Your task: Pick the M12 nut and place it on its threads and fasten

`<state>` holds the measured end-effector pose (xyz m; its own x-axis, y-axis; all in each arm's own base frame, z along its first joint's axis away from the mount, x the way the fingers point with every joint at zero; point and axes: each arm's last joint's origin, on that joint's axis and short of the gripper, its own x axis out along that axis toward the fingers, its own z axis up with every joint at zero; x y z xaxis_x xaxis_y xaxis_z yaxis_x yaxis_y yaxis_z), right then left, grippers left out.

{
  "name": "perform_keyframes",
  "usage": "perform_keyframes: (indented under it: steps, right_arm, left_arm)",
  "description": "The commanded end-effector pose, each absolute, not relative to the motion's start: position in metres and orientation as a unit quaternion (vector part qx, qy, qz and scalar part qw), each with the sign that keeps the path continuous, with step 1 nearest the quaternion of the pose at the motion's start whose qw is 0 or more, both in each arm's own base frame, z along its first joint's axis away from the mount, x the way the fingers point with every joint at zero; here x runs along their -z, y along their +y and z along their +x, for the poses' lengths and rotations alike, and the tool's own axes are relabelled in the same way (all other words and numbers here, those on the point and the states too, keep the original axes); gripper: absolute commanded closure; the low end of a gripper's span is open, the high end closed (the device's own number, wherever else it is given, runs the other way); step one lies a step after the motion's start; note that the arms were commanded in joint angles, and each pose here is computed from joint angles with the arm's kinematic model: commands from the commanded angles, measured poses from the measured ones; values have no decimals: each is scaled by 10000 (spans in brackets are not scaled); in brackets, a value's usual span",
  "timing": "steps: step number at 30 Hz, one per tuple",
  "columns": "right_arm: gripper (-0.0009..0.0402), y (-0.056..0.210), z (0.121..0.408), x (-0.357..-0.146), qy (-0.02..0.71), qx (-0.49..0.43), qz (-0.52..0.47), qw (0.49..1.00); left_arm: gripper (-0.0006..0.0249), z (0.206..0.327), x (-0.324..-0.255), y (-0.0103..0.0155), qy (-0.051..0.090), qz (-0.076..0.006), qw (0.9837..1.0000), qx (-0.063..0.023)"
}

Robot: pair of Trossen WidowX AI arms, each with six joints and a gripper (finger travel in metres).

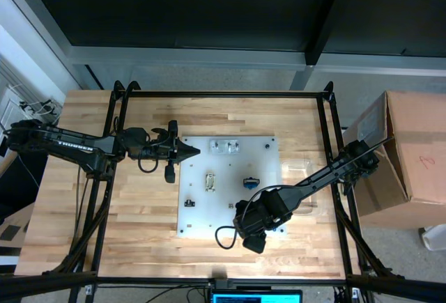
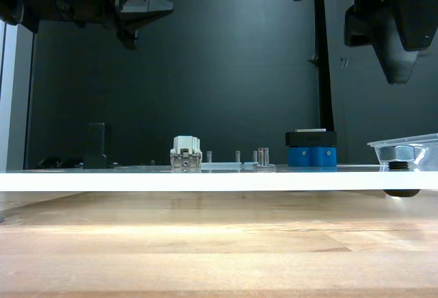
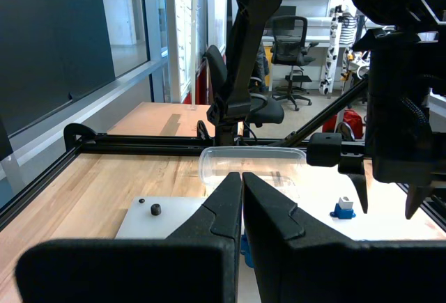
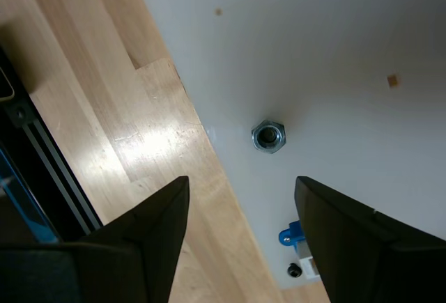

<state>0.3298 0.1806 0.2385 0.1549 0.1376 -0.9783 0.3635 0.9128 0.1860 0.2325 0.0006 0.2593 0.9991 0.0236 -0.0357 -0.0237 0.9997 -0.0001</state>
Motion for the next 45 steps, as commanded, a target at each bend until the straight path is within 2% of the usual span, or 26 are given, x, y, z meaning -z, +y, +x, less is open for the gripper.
perform_keyframes:
  steps: [1,5,9,10,13,17,27,35,39,45]
  right_arm:
    - [228,1805,3298,-2390,6458,637,1791,7395]
    - [301,1805,3298,-2390,6471,500,1629,7431]
    - [393,1804,3299,-2391,6476,389,1511,7459]
    - [397,1803,3300,-2391,6476,352,1464,7470]
    - [380,1800,3301,-2390,6482,318,1421,7474]
    - [396,1797,3299,-2390,6493,246,1330,7484]
    - [393,1779,3279,-2333,6528,259,1110,7489]
    - [393,1790,3240,-2121,6709,-196,173,7411]
    - [393,1801,3240,-2091,6705,-391,-148,7407]
    - [393,1775,3251,-2017,6616,-136,-626,7471]
  left_arm:
    - [243,2325,-2593,6,176,-3,9998,-116]
    - [243,2325,-2593,6,176,-3,9998,-116]
    - [243,2325,-2593,6,176,-3,9998,-116]
    - [243,2325,-2593,6,176,-3,9998,-116]
    - [243,2325,-2593,6,176,-3,9998,-116]
    - [243,2325,-2593,6,176,-3,9998,-116]
    - [243,2325,-2593,6,176,-3,9998,-116]
    - [243,2325,-2593,7,176,-3,9998,-118]
    - [243,2325,-2594,6,174,-3,9998,-116]
    - [243,2325,-2593,7,178,-3,9998,-118]
